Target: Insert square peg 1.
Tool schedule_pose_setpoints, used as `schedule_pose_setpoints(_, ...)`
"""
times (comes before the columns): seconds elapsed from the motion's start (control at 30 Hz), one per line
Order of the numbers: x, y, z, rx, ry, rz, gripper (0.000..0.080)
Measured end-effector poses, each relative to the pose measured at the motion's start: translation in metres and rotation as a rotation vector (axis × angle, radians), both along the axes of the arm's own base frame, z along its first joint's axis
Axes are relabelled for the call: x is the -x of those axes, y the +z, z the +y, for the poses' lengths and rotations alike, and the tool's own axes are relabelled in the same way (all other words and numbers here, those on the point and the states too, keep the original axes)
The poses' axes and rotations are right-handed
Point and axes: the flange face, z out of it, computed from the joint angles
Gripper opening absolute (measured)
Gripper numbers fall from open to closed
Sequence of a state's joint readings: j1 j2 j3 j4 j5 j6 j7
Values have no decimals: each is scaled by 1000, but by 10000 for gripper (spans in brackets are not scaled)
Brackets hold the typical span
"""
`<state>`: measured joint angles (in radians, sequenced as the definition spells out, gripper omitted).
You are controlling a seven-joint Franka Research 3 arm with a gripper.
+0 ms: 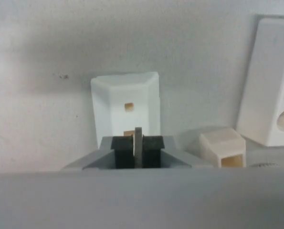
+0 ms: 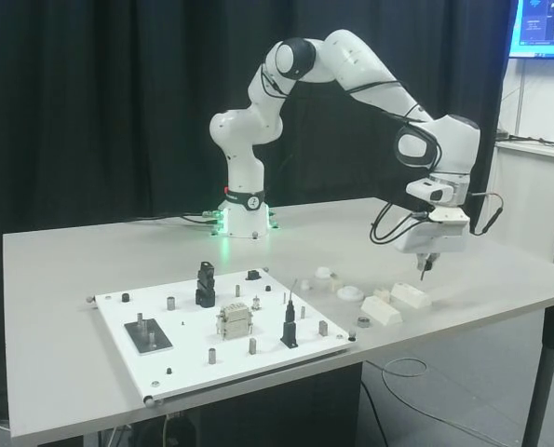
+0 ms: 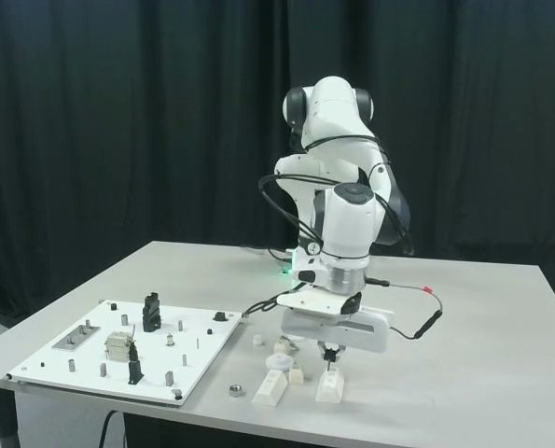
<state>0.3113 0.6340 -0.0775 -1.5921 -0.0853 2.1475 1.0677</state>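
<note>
My gripper point(image 1: 138, 151) hangs a little above the table to the right of the board, and its black fingers point(image 1: 121, 151) are shut on a thin grey square peg point(image 1: 138, 143) that points down. Right under it stands a white holder block point(image 1: 127, 107) with small square holes in its top. In the first room view the gripper point(image 2: 425, 268) hovers just over that block point(image 2: 412, 296). The second room view shows the gripper point(image 3: 330, 356) above the same block point(image 3: 330, 386). The white task board point(image 2: 179, 358) lies well to the left of it.
A small hollow white block point(image 1: 223, 147) and a longer white block with round holes point(image 1: 270, 86) lie beside the holder. Round white pieces point(image 2: 349, 292) and a nut point(image 2: 362, 322) sit near the board's edge. Black connectors point(image 2: 205, 284) and pegs stand on the board.
</note>
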Motion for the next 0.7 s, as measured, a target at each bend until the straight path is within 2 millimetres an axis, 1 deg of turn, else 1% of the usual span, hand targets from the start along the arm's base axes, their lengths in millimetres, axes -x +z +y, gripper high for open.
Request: schedule_pose_setpoints(0.7,0,4,0,2,31,8,34)
